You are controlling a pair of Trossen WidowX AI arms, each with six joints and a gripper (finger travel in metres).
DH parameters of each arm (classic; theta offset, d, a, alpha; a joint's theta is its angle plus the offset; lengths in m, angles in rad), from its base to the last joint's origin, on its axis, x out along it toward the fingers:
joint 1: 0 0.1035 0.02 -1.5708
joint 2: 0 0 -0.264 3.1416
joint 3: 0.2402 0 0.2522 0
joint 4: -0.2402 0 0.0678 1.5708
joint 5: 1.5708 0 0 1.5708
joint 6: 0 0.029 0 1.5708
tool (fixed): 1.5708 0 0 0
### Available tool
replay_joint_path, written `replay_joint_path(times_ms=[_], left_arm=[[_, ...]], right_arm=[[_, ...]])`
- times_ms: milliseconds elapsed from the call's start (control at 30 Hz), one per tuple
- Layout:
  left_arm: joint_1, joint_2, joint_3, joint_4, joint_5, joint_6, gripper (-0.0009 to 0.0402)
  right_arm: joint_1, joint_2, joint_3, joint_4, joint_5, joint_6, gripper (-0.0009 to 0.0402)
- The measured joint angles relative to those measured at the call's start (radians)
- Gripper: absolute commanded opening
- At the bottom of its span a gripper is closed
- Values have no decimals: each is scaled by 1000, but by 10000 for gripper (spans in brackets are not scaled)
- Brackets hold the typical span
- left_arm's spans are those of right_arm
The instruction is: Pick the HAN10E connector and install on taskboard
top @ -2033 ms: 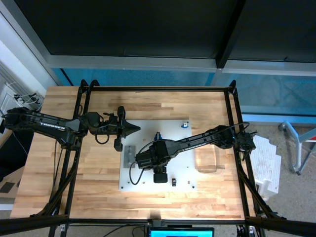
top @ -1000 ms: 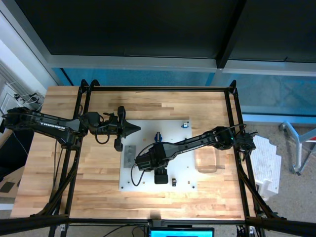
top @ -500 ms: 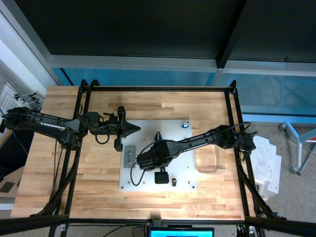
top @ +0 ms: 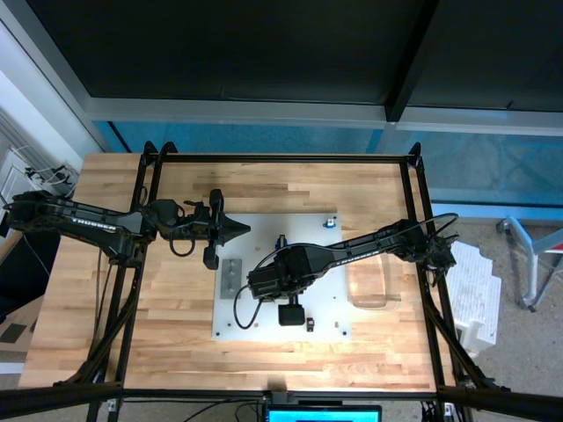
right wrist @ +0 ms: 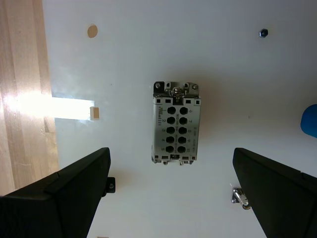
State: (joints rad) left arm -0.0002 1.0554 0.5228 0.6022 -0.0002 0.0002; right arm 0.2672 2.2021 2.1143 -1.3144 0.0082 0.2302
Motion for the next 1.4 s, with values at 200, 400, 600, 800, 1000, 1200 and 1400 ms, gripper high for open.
replay_joint_path(times_ms=[200,400,600,800,1000,1200,1400], left_arm=[[0,0,0,0,0,0,1],[0,0,0,0,0,0,1],[0,0,0,0,0,0,1],[0,0,0,0,0,0,1],[0,0,0,0,0,0,1],[0,0,0,0,0,0,1],[0,0,0,0,0,0,1]], right_arm=[[0,0,0,-2,0,0,327],[-2,-27,-4,6,0,0,297],[-24,-128,-94,69,0,-1,260],[-63,-286,-279,216,2,-16,220],[-125,-461,-480,359,2,-81,174],[-193,-639,-663,529,1,-151,120],[-247,-795,-803,697,-1,-190,56]])
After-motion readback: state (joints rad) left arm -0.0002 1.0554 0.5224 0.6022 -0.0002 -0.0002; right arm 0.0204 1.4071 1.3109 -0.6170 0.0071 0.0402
